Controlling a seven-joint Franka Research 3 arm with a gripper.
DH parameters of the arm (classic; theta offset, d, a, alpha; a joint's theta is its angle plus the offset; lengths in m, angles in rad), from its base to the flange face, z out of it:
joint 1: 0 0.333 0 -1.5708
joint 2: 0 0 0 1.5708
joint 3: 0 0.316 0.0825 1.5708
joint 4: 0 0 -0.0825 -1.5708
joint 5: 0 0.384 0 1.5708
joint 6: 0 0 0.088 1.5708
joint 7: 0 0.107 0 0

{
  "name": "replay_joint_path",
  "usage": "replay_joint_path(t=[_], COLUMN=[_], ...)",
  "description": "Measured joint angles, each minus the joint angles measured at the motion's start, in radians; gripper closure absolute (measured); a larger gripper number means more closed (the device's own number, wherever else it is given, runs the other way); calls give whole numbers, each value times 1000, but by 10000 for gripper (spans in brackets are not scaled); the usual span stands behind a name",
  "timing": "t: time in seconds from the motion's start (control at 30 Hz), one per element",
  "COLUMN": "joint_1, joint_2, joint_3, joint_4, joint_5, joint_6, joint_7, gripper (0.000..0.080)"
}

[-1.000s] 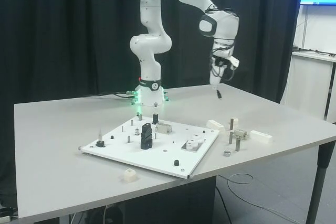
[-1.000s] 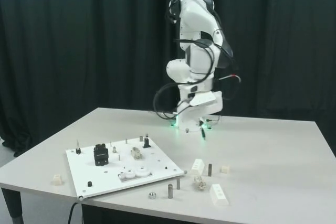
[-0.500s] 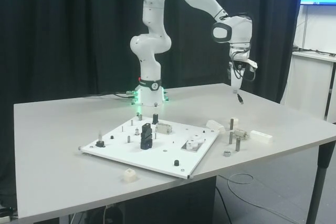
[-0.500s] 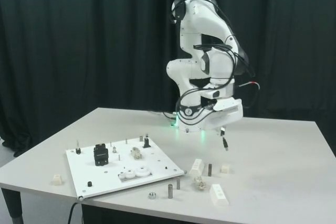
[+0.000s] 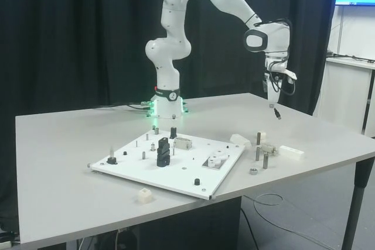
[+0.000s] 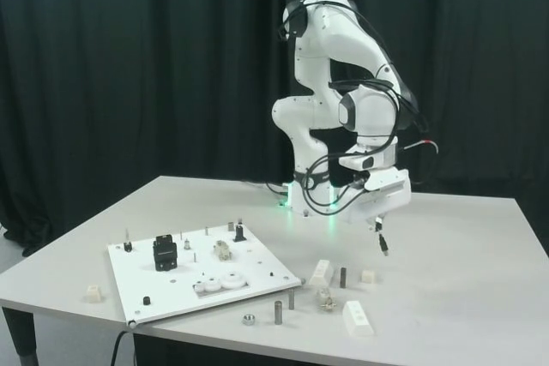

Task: Place USB.

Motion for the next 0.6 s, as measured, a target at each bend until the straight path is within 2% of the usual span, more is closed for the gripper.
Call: replay_joint_path(t=[0.1,0.13,0.3,0.33,0.57,0.6], joint_1=[2,2,3,3,4,4], joint_2=[10,13,22,24,29,29], joint_3=[0,0,0,0,0,0], joint_4=[9,11,21,22,30,31], joint_5=[0,0,0,0,0,0], joint_6=[0,0,0,-1,-2,-2], joint_7=[0,0,0,0,0,0], gripper=[780,655,655,260,260,77])
